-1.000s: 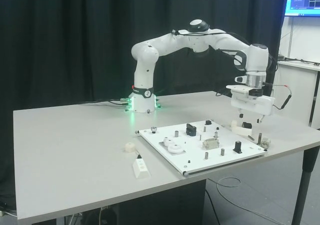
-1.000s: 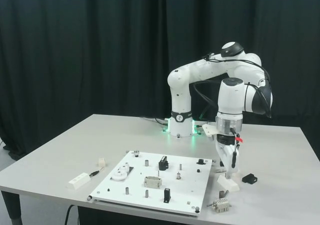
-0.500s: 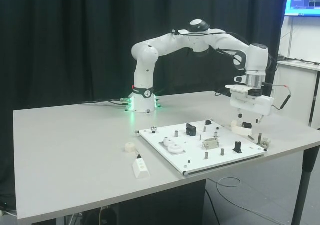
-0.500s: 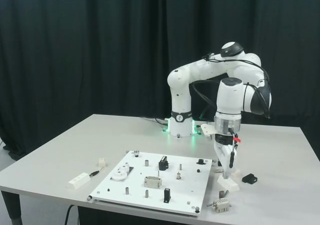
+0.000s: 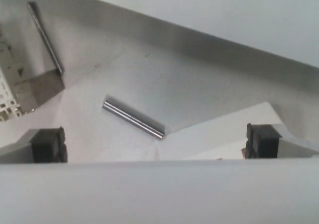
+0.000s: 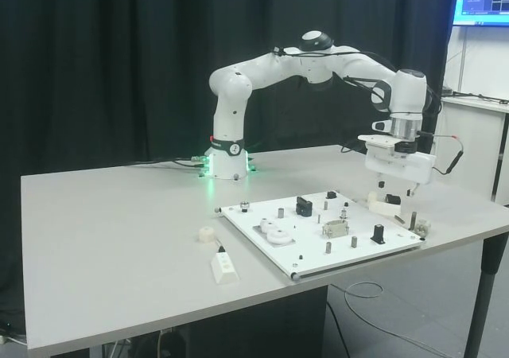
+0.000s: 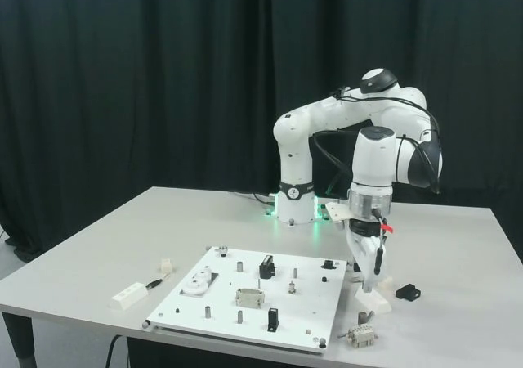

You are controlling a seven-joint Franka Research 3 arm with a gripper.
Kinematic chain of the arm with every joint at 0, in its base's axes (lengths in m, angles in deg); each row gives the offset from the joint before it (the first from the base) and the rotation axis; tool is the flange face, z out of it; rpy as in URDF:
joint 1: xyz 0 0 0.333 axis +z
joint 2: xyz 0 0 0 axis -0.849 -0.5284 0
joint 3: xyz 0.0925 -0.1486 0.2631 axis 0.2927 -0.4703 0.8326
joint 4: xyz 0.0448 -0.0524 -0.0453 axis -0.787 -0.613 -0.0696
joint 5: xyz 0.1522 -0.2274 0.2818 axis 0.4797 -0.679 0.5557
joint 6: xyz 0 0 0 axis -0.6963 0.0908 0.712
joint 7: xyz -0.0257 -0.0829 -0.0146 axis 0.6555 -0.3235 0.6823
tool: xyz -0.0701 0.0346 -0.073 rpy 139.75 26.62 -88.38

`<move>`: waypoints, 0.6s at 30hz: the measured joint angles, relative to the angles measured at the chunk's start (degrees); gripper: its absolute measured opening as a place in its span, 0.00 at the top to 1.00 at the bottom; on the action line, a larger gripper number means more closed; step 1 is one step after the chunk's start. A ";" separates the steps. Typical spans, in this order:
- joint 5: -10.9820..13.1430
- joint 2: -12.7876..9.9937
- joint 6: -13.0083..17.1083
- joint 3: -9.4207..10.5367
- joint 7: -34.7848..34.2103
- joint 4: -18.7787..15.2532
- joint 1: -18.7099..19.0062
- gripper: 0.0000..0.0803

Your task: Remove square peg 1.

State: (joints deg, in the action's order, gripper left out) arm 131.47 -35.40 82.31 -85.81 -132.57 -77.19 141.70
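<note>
The end effector was observed open and empty above the surface. A metal peg lay flat beneath it. The peg was judged rigid, light and slippery; a mid-length grasp was indicated.

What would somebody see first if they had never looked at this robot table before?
Probably the big white robot arm, which arches from its green-lit base at the back of the grey table out over the table's edge. Next, the white board near the front, dotted with small pegs and black parts. In the wrist view, a thin metal pin lies flat between the open gripper fingers.
</note>
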 joint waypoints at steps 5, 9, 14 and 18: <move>-0.19 0.00 0.00 -0.08 0.59 0.00 0.00 0.00; -0.51 0.00 0.00 -0.25 1.17 0.00 0.00 0.00; -1.03 0.00 0.00 -0.62 2.90 0.00 0.00 0.00; -1.72 0.00 0.00 -0.88 5.19 -0.01 -0.09 0.00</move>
State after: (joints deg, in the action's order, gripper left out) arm 129.75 -35.40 82.31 -86.69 -127.38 -77.19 141.62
